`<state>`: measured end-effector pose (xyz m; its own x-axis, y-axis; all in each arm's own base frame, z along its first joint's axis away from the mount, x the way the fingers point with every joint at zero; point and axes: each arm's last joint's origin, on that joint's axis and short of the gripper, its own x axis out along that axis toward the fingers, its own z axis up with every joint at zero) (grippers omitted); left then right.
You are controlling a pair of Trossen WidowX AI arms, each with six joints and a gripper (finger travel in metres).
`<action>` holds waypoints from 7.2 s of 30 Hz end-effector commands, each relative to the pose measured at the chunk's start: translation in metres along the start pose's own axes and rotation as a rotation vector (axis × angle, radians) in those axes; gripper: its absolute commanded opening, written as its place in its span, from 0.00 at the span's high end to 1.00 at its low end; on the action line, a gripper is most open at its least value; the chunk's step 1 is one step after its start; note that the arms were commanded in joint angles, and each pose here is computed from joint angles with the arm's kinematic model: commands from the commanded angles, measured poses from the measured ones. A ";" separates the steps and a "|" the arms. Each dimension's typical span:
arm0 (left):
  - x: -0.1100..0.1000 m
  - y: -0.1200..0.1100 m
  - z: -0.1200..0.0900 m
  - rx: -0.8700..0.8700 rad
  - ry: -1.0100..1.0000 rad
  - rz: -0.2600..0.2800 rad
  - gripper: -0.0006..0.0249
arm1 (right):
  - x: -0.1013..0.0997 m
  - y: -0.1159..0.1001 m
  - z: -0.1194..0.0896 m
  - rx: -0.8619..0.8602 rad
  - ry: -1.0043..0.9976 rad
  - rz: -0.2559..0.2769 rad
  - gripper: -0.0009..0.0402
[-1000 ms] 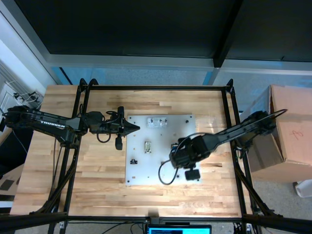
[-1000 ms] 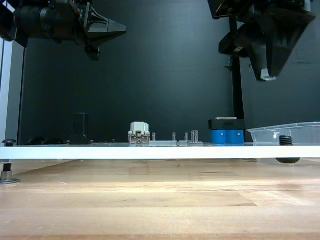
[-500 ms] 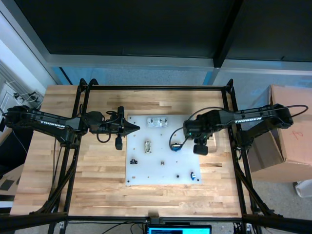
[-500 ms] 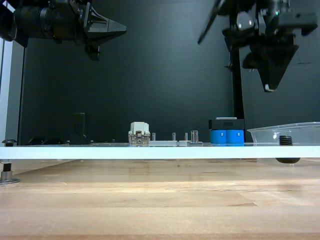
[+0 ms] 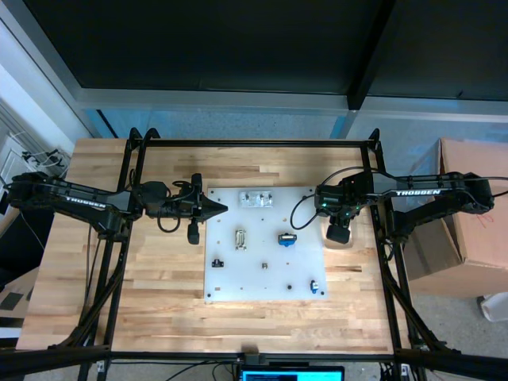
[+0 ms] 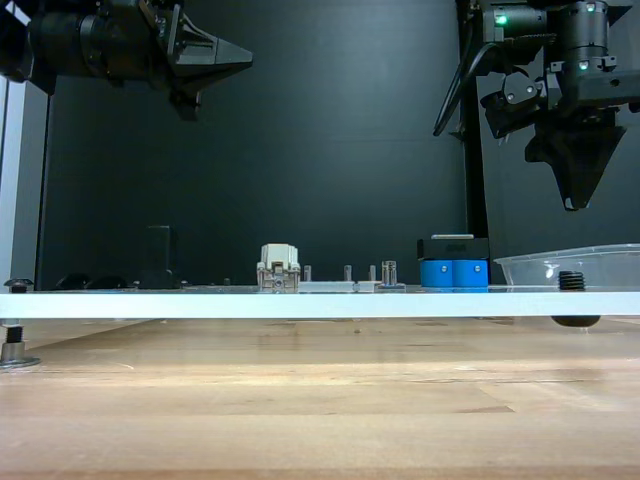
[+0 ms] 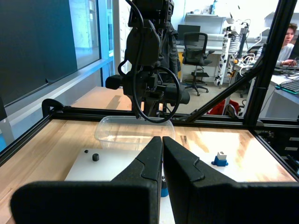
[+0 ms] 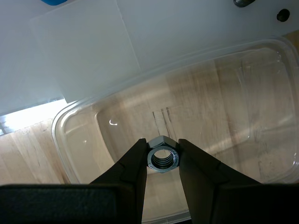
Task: Unfasten the M12 nut and place it in the container
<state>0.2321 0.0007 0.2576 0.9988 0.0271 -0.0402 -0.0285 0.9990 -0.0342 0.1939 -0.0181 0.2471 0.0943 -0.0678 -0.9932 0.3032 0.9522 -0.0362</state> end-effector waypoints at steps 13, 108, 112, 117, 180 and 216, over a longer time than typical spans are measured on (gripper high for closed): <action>0.000 0.000 0.000 0.000 0.000 0.000 0.98 | 0.000 0.000 0.003 0.003 -0.030 0.006 0.95; 0.000 0.000 0.000 0.000 0.000 0.000 0.97 | 0.046 0.018 0.074 -0.544 -0.118 0.002 0.21; 0.000 0.000 0.000 0.000 0.000 0.000 0.98 | 0.052 0.023 0.086 -0.749 -0.100 0.029 0.24; 0.000 0.000 0.000 0.000 0.000 0.000 0.97 | 0.063 0.028 0.107 -0.763 -0.061 0.034 0.28; 0.000 0.000 0.000 0.000 0.000 0.000 0.98 | 0.028 -0.004 -0.031 -0.303 -0.038 0.012 0.82; 0.000 0.000 0.000 0.000 0.000 0.000 0.98 | -0.038 -0.001 0.012 -0.159 -0.431 0.050 0.69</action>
<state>0.2321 0.0007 0.2577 0.9988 0.0271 -0.0398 -0.0284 0.9990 -0.0342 0.1951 -0.0197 0.2769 0.4342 -0.1002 -0.8952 0.1225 0.9911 -0.0516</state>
